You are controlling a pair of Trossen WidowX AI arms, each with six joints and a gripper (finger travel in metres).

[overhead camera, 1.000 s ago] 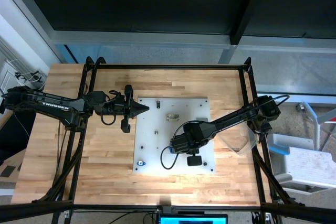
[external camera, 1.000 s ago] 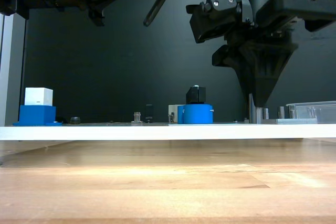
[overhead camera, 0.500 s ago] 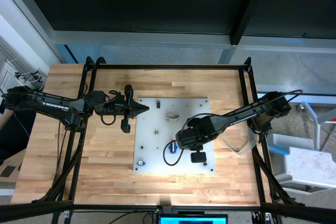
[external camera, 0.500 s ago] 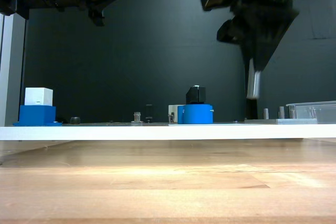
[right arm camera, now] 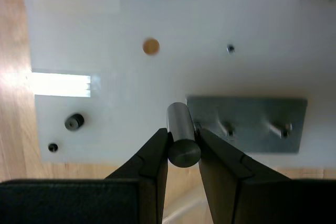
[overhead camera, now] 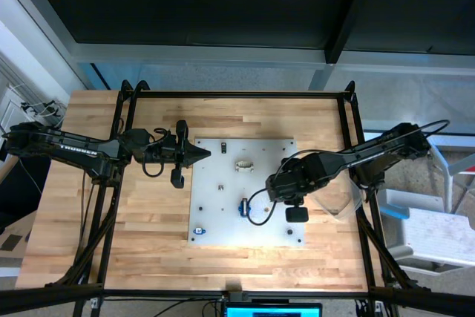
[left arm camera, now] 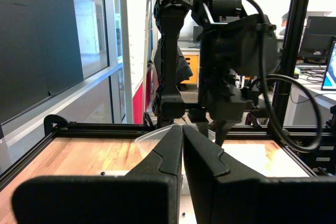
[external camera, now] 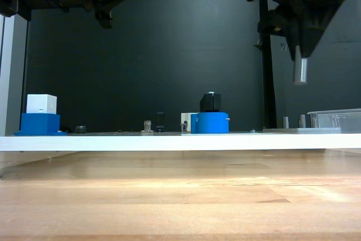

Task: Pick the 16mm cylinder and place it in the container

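The 16mm cylinder (right arm camera: 184, 150), a short silvery-grey peg, is pinched upright between the right gripper's fingers. It hangs well above the white board (overhead camera: 223, 213) in the low view, where the cylinder (external camera: 302, 70) points downward under the right gripper (external camera: 300, 55). From above, the right gripper (overhead camera: 286, 185) sits over the board's right part, a little left of the container (overhead camera: 338, 200), a clear tub off the board's right edge. The container (external camera: 335, 118) is low at the far right. The left gripper (overhead camera: 200, 152) is parked, shut and empty, beyond the board's left edge.
A blue upright part (overhead camera: 245, 206) stands mid-board, left of the right gripper. A blue base with a white cube (external camera: 39, 114) sits at the board's near left corner. Below the cylinder lies a grey metal plate (right arm camera: 247, 124) with small pegs, and a round hole (right arm camera: 151, 46) in the board.
The right gripper has risen from the board with the cylinder in it and carried it to the right, toward the container. The left arm has not moved.
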